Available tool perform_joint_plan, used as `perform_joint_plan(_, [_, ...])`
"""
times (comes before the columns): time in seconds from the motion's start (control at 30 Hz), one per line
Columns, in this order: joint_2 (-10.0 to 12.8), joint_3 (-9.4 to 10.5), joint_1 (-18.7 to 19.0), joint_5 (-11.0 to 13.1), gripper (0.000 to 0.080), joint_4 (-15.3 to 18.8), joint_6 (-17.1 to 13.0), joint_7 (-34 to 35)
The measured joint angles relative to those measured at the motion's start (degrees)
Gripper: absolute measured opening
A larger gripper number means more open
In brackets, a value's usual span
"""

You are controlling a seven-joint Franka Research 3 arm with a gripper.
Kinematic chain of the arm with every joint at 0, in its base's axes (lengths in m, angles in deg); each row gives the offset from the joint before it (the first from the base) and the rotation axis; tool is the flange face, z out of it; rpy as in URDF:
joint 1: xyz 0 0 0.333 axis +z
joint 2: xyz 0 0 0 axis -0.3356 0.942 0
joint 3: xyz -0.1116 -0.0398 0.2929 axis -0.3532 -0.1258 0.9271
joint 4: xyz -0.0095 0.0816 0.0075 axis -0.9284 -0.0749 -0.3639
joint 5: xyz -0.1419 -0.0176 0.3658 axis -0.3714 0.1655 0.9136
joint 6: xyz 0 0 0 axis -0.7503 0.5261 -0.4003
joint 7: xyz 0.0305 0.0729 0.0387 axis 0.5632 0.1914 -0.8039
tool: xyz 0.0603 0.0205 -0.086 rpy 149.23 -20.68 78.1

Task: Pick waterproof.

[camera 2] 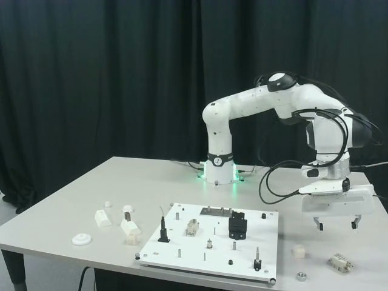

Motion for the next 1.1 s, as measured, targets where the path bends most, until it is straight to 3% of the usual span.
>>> perform_joint_plan(0.63, [0.01,1.59,1.92,-0.29,0.08,2.18,-5.89,-22.41])
perform_joint_plan(1.1, [0.01,3.92,3.26,-0.07,0.08,4.14,-11.28,-27.2])
